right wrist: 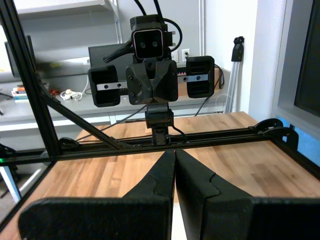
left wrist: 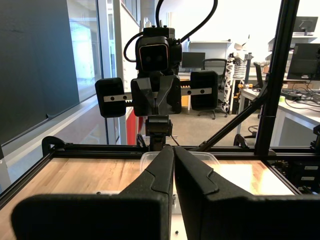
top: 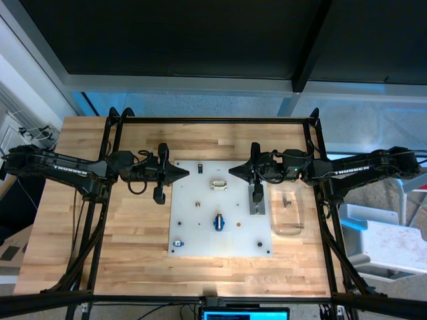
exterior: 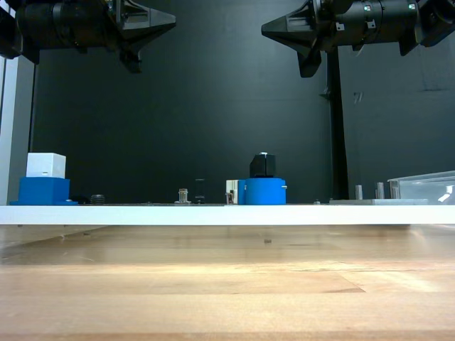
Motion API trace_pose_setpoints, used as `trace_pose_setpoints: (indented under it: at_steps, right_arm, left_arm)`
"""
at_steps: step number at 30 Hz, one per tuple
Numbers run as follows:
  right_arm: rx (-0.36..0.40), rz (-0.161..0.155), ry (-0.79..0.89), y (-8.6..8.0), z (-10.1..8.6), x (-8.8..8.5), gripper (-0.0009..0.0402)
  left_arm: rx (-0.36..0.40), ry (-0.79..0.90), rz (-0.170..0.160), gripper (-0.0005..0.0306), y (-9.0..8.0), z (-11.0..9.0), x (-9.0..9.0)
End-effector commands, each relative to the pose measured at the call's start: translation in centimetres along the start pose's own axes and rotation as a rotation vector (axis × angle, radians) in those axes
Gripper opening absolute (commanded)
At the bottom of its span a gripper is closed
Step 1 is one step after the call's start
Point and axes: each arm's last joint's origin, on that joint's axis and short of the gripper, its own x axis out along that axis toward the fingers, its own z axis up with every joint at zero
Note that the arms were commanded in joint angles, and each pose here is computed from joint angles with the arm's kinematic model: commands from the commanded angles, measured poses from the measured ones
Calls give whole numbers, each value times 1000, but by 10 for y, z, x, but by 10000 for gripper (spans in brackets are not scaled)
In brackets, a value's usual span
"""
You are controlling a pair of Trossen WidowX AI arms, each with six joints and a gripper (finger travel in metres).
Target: Pick the 16mm cylinder and place it in the taskboard
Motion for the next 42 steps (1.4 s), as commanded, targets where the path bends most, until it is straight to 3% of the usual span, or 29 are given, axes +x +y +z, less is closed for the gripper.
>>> trace_pose_setpoints:
  at_steps: [1,8,13,24,42]
  right_arm:
    - [31,-1,-1,0,1,-1,0]
    - [28,-21,106,1,10,1,0]
    - [20,-45,291,3,23,1,0]
    - [27,-92,628,6,48,-16,0]
    - [28,-160,1025,3,26,-45,0]
  left_arm:
    - [0,0,0,0,0,0,0]
    - [0,0,0,0,0,0,0]
    - [0,0,0,0,0,0,0]
    - [0,0,0,0,0,0,0]
    - [0,0,0,0,0,0,0]
